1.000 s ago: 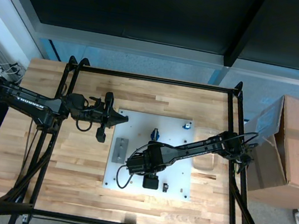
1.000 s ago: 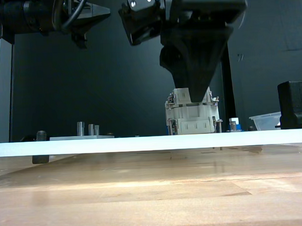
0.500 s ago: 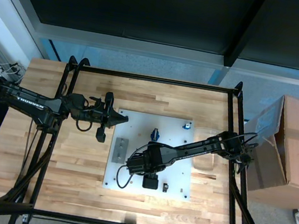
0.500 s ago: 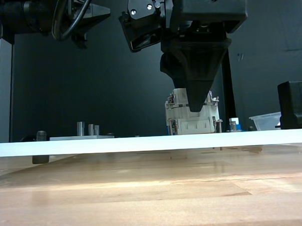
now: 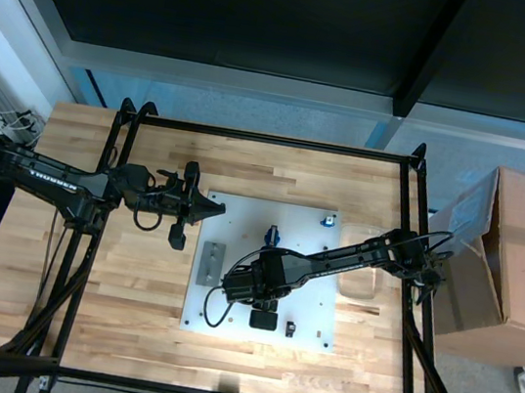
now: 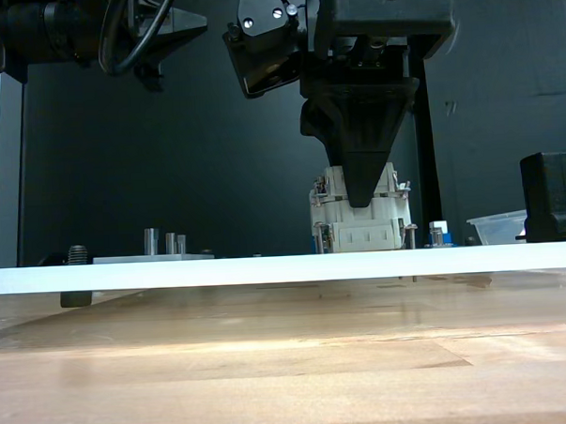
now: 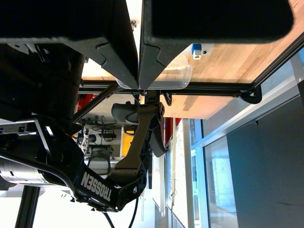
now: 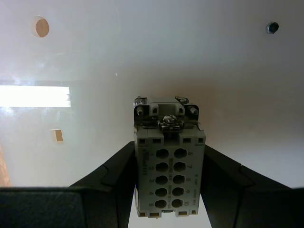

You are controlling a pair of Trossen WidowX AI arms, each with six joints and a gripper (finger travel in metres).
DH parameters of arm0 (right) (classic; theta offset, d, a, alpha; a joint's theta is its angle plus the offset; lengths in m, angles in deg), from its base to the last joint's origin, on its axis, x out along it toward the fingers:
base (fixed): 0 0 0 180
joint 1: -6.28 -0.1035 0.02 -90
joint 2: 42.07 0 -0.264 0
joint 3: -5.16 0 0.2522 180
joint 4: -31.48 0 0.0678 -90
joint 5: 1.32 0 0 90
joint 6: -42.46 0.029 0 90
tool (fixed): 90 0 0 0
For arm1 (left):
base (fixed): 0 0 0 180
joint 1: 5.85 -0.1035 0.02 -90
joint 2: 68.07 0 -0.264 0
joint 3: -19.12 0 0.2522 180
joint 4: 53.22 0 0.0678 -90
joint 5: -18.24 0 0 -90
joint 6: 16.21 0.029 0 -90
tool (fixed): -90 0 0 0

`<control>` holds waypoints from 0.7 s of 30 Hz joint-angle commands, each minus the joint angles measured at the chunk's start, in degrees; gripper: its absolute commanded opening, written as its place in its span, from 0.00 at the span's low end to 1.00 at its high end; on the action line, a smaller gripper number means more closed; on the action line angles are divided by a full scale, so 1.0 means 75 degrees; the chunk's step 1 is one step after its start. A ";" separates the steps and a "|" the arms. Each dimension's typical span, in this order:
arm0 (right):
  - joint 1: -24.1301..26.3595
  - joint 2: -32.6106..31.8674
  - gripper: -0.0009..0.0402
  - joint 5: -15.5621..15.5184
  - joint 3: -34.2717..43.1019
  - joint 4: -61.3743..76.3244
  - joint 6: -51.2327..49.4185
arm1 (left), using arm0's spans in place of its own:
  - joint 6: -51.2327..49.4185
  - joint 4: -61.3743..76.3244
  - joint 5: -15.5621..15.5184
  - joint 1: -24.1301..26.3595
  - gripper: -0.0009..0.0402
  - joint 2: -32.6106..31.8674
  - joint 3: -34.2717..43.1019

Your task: Remove the HAN10E connector from the taskboard and place in the container

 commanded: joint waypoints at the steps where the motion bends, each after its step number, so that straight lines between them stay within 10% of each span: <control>1: 0.0000 0.0012 0.18 -0.0009 0.0009 -0.0006 -0.0017 | 0.0003 -0.0003 0.0003 0.0000 0.02 0.0000 0.0000; 21: 0.0052 0.1183 0.07 0.0064 0.0009 0.0020 -0.0015 | 0.0003 -0.0003 0.0003 -0.0003 0.02 0.0000 0.0000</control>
